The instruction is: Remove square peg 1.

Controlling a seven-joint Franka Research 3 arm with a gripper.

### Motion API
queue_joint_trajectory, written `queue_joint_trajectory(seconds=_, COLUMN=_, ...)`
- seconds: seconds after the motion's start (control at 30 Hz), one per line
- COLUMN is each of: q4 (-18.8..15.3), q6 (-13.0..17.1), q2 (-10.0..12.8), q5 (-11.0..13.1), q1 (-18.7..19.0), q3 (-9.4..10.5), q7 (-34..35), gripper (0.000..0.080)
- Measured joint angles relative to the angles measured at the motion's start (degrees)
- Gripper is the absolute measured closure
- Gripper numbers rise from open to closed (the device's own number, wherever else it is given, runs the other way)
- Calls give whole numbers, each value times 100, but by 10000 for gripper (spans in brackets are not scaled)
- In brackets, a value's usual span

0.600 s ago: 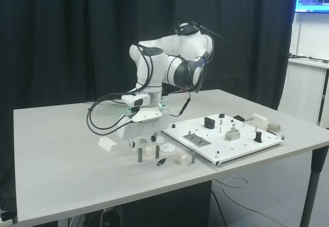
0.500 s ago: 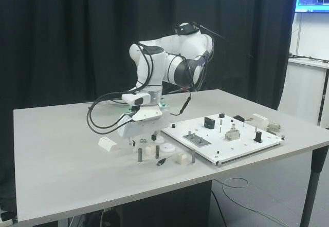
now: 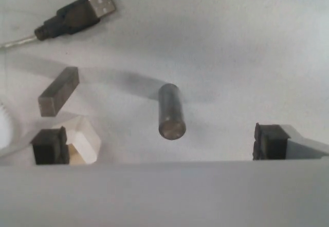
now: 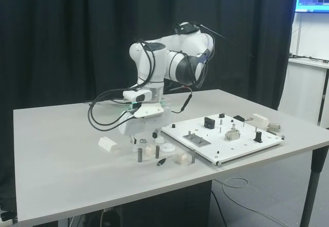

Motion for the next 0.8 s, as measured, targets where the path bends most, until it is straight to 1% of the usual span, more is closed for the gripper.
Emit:
queue_joint_trajectory(seconds=0.5, q4=63, q6=-75, q2=-18, q5=0, q1=5, q3=-65, q7=18, gripper=3)
queue_joint_trajectory(seconds=0.67, q4=104, q6=-132, q2=-18, q5=0, q1=6, q3=-99, q7=78, gripper=3)
queue_joint_trajectory(seconds=0.8, q4=142, q6=-254, q2=-20, q5=0, q1=10, q3=-145, q7=102, gripper=3)
